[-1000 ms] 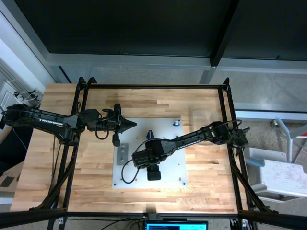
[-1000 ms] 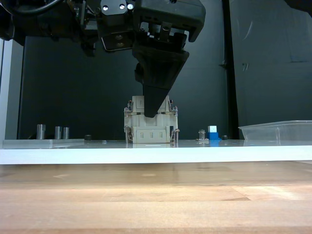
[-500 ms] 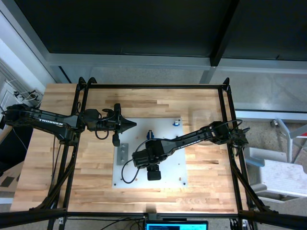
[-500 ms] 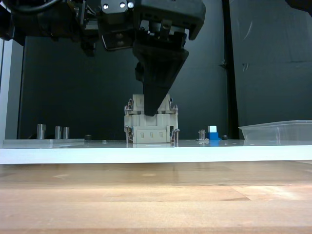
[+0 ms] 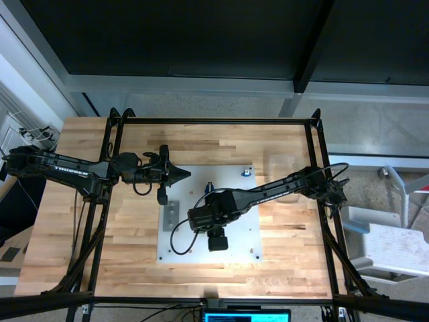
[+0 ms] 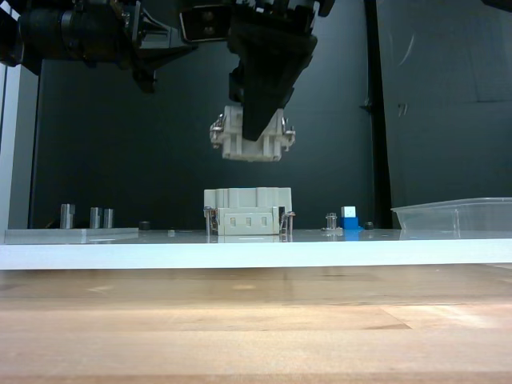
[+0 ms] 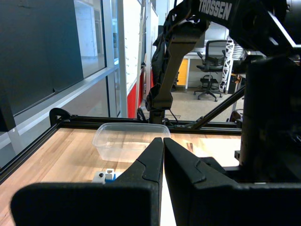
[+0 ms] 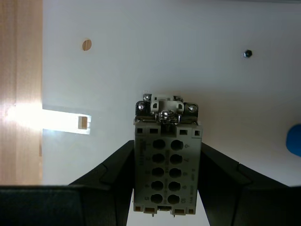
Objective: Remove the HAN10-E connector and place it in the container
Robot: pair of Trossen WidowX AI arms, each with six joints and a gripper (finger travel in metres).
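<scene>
Right tool [image 6: 256, 128] clamps the connector [image 8: 167, 165], held in the air straight above its base [image 6: 246, 212] on the white board [image 5: 244, 235]. Left tool [image 7: 163, 141] is pinched closed over the board's far-left corner. Clear tub [image 7: 127, 136] sits apart, far right.

White "TROSSEN" lettering on the black right arm [image 7: 176, 52], nothing else legible.

- right tool [image 5: 216, 240] over mid board [image 5: 248, 228], HAN10-E connector [image 6: 228, 140] between its fingers, in the air directly above housing [image 6: 246, 214] on board
- left tool [image 5: 181, 174] over board's far-left corner
- container [image 5: 283, 168] on bench [image 5: 100, 255], beside board's far-right corner
</scene>
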